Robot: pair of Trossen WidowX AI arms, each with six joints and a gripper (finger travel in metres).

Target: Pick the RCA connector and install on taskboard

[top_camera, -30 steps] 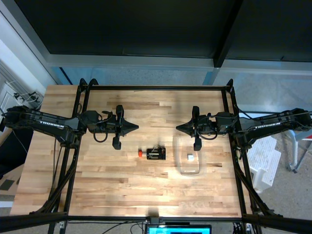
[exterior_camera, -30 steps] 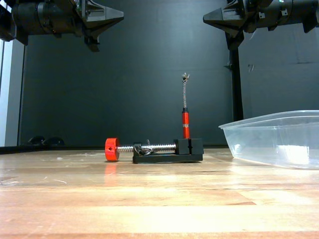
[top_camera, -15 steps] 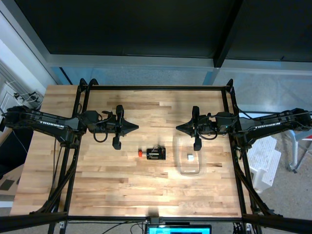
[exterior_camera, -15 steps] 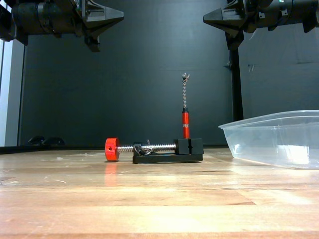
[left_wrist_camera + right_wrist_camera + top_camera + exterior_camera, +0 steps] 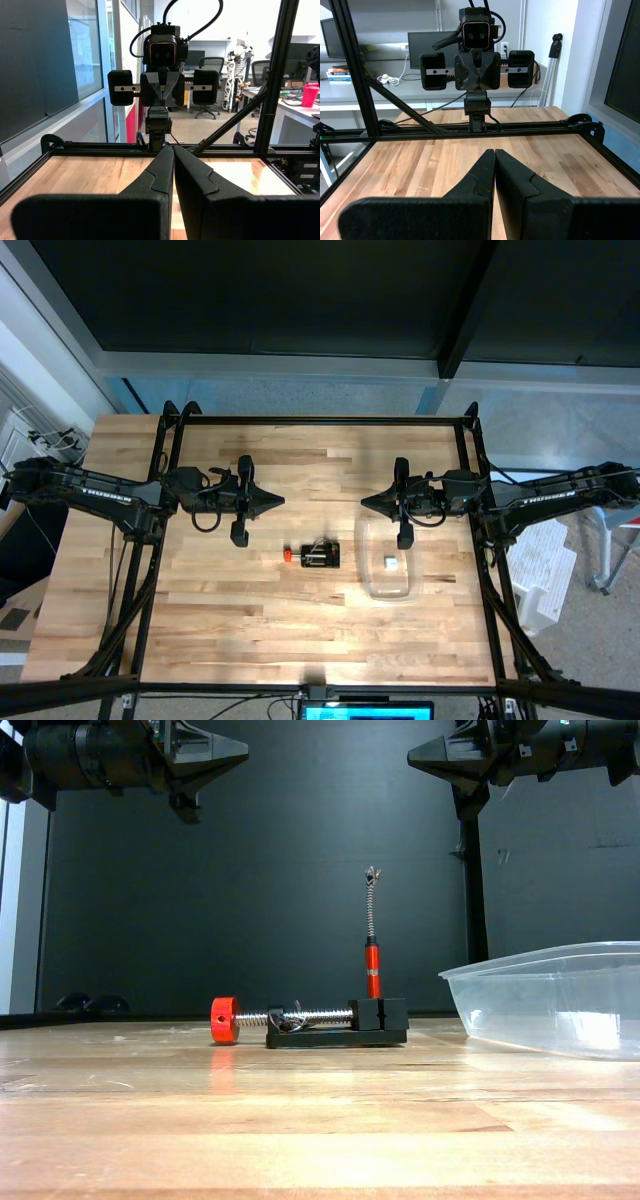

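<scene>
No change over the last second. Connector (image 5: 372, 970) stands free on vise (image 5: 383, 1017), well below left gripper (image 5: 278, 502) and right gripper (image 5: 366, 503), both with jaws pressed together and empty. Install looks done.

Left hand (image 5: 243, 758), right hand (image 5: 411, 758) high, apart; below gap, cable (image 5: 370, 910) rises from vise (image 5: 380, 1016); tray (image 5: 540, 982) beside.

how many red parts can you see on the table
2: the red knob of the vise and the connector upright on it; the stub under it may be hidden. Left gripper and right gripper hang shut above the table, holding nothing.
</scene>
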